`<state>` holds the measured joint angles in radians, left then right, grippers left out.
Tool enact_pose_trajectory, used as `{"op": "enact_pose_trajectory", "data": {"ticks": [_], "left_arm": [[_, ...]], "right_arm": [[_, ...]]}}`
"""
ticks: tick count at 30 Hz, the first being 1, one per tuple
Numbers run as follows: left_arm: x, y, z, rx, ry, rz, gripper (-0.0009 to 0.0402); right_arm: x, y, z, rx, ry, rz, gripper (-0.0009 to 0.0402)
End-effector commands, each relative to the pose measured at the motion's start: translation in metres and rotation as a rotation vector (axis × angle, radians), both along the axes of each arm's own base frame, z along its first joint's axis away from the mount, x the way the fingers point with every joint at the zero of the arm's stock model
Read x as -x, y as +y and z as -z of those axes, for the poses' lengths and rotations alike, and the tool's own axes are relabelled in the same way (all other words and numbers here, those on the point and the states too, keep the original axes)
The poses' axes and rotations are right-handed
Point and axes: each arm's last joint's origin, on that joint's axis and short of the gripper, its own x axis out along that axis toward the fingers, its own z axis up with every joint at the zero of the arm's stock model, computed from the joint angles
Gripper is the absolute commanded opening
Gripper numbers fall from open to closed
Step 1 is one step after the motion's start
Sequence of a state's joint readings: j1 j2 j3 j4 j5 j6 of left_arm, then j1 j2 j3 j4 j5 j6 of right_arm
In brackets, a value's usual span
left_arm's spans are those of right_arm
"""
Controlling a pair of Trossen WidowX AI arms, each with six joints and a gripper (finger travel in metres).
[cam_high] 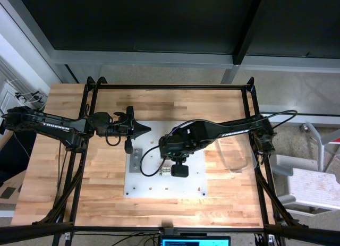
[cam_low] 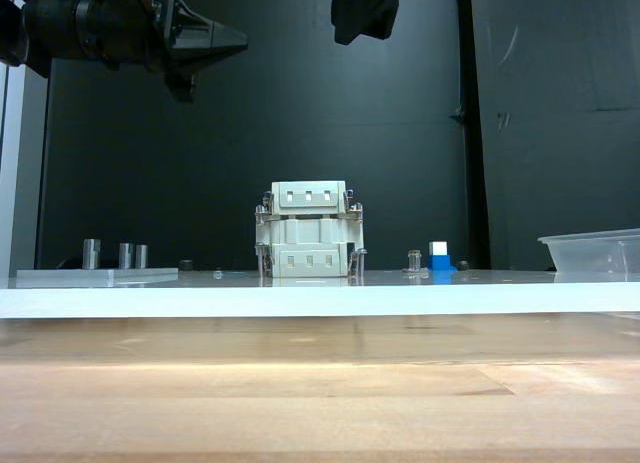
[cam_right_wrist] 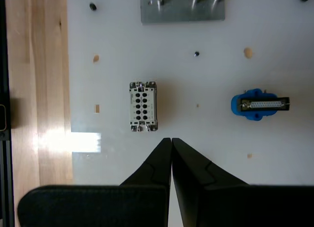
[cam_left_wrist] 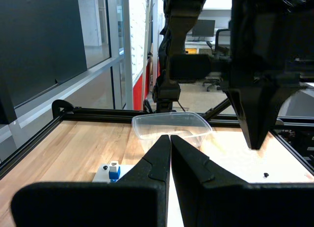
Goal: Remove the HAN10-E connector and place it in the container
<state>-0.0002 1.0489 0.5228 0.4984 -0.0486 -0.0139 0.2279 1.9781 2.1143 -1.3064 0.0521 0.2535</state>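
Right wrist view: right gripper (cam_right_wrist: pixel 171 139), clenched empty, hangs above the HAN10-E connector (cam_right_wrist: pixel 143 106). Left gripper (cam_high: pixel 145 130), likewise clenched, hovers over the white board's (cam_high: pixel 191 177) far edge.

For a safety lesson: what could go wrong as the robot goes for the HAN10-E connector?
The right hand hangs over the white board, fingers shut, not over the HAN10-E connector; lowered so, it could strike it.
The connector looks clipped down; a pull may slip.
The container lies beyond the board's right edge; a weak grip could drop the connector.
The left hand, shut, hovers over the board's far left corner.
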Motion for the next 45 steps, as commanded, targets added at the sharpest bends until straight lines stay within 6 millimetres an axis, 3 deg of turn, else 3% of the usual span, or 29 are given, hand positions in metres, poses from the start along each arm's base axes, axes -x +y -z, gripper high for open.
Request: {"op": "enact_pose_trajectory", "data": {"ticks": [1, 10, 31, 45], "left_arm": [[0.000, 0.000, 0.000, 0.000, 0.000, 0.000, 0.0000], [0.000, 0.000, 0.000, 0.000, 0.000, 0.000, 0.0000], [0.000, 0.000, 0.000, 0.000, 0.001, 0.000, 0.0000], [0.000, 0.000, 0.000, 0.000, 0.000, 0.000, 0.0000]], "right_arm": [[-0.008, 0.006, 0.003, 0.002, 0.012, -0.007, 0.0000], [-0.026, 0.017, 0.021, 0.010, 0.068, -0.016, 0.0023], [-0.046, 0.031, 0.067, 0.028, 0.145, 0.008, 0.0267], [-0.057, 0.037, 0.093, 0.038, 0.179, 0.001, 0.0279]]}}
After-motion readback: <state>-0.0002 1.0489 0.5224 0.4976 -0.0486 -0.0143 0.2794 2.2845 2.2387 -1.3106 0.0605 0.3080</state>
